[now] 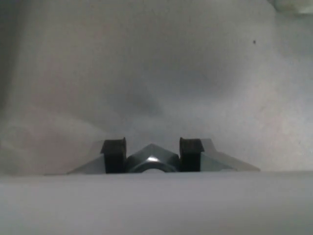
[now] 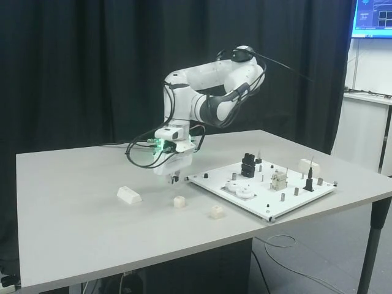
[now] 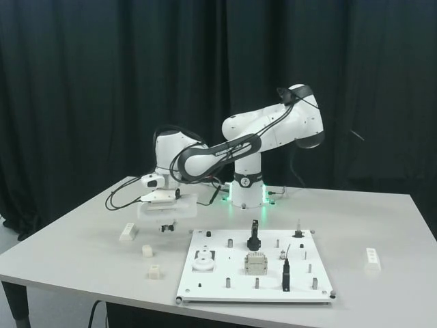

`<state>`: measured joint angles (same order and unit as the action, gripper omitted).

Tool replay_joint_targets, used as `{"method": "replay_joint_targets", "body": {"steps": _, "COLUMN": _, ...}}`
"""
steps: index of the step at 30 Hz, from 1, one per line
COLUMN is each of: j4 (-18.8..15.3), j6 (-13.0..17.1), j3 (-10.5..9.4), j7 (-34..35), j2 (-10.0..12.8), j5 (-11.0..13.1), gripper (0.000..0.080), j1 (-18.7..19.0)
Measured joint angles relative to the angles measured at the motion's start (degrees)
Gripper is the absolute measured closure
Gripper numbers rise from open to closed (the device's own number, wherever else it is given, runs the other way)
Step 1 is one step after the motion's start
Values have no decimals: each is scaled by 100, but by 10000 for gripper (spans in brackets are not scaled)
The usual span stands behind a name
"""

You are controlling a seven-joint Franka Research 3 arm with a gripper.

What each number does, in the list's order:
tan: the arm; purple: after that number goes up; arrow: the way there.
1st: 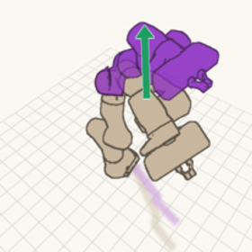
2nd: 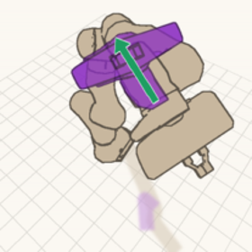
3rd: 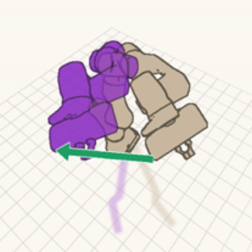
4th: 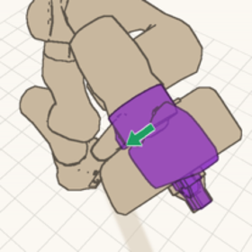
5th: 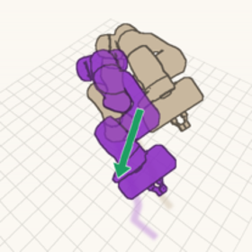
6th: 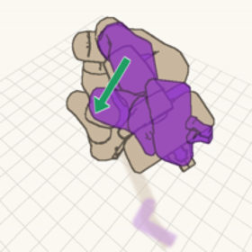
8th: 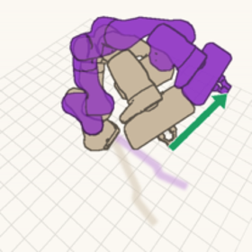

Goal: Place bolt 4.

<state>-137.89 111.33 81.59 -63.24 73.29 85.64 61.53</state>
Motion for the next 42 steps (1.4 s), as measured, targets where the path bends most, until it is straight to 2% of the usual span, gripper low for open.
{"method": "replay_joint_targets", "body": {"steps": 8, "j4": 151, "j6": -65, "j3": -142, "j7": -124, "j2": 71, "j5": 177, "gripper": 572, "j1": -289}}
{"method": "replay_joint_targets", "body": {"steps": 21, "j4": 347, "j6": -65, "j3": -324, "j7": -225, "j2": 119, "j5": 292, "gripper": 572, "j1": -544}}
{"method": "replay_joint_targets", "body": {"steps": 30, "j4": 410, "j6": -54, "j3": -377, "j7": -235, "j2": 140, "j5": 294, "gripper": 572, "j1": -618}}
{"method": "replay_joint_targets", "body": {"steps": 31, "j4": 414, "j6": -54, "j3": -377, "j7": -235, "j2": 140, "j5": 294, "gripper": 202, "j1": -620}}
{"method": "replay_joint_targets", "body": {"steps": 36, "j4": 438, "j6": -55, "j3": -370, "j7": -235, "j2": 140, "j5": 294, "gripper": 202, "j1": -620}}
{"method": "replay_joint_targets", "body": {"steps": 37, "j4": 442, "j6": -56, "j3": -365, "j7": -235, "j2": 140, "j5": 294, "gripper": 51, "j1": -619}}
{"method": "replay_joint_targets", "body": {"steps": 42, "j4": 446, "j6": -96, "j3": -302, "j7": -235, "j2": 140, "j5": 280, "gripper": 51, "j1": -604}}
